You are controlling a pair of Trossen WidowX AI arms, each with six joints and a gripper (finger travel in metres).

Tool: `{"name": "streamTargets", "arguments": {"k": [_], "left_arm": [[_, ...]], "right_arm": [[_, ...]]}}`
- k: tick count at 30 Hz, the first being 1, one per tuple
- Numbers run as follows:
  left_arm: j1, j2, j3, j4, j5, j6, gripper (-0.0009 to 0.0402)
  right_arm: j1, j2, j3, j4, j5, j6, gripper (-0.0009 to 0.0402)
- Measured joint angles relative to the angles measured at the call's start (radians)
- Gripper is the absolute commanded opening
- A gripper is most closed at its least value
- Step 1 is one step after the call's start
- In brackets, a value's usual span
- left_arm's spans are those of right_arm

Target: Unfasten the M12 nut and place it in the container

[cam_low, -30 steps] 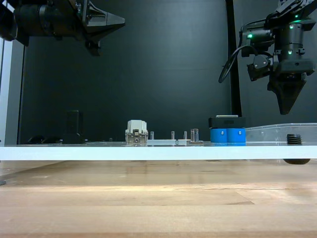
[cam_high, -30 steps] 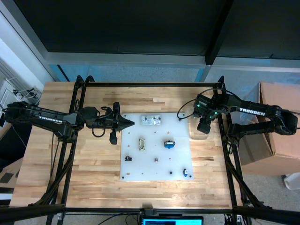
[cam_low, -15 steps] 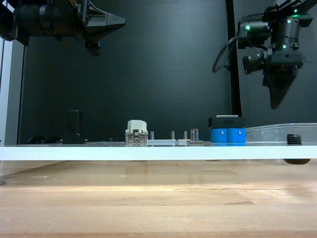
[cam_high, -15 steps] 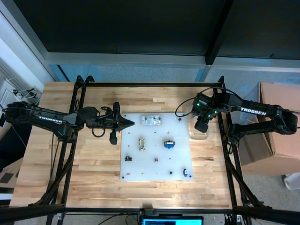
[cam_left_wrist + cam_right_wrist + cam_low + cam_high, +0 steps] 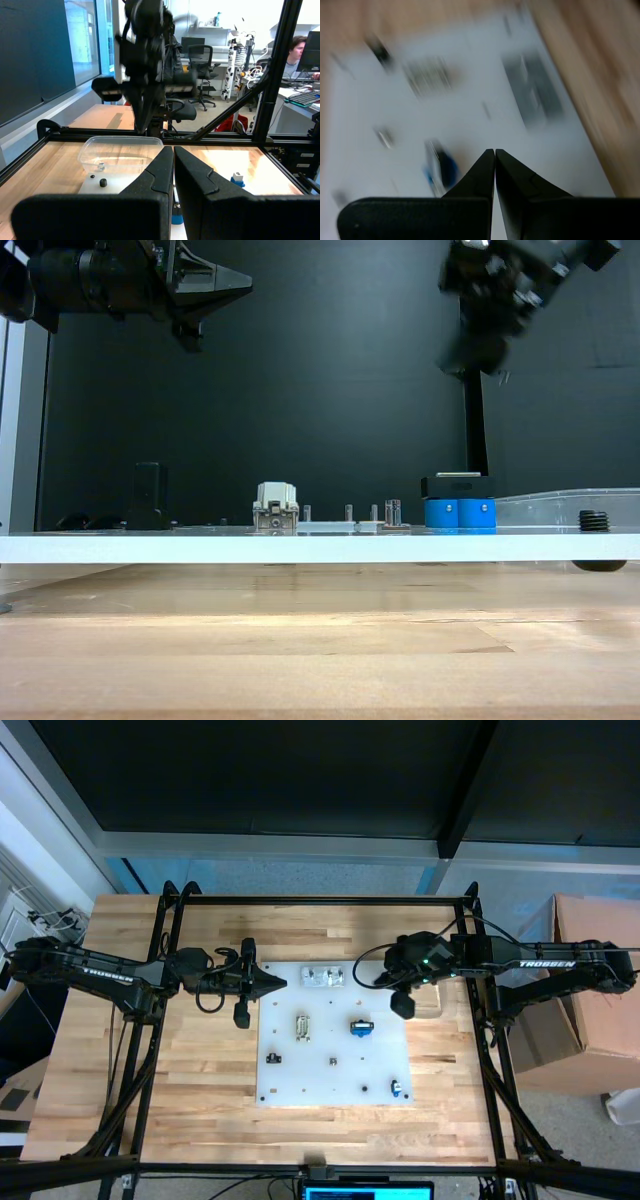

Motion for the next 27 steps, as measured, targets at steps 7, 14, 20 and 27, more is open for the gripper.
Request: {"name": "streamTargets", "arguments": {"k": [7,14,20,27], "left_arm": [[0.000,0.000,0.000,0.000,0.000,0.000,0.0000],[0.000,0.000,0.000,0.000,0.000,0.000,0.0000],[0.000,0.000,0.000,0.000,0.000,0.000,0.0000],[0.000,0.000,0.000,0.000,0.000,0.000,0.0000]], "right_arm": [[0.028,-0.011,-0.036,0.354,0.011,-0.024,0.0000],[0.031,-0.086,-0.180,0.687,0.011,-0.042,0.0000],[0.030,-0.142,-0.328,0.901,-0.009,-0.015,0.0000],[0.030,-0.146,-0.443,1.032,-0.023,0.022,0.0000]]}}
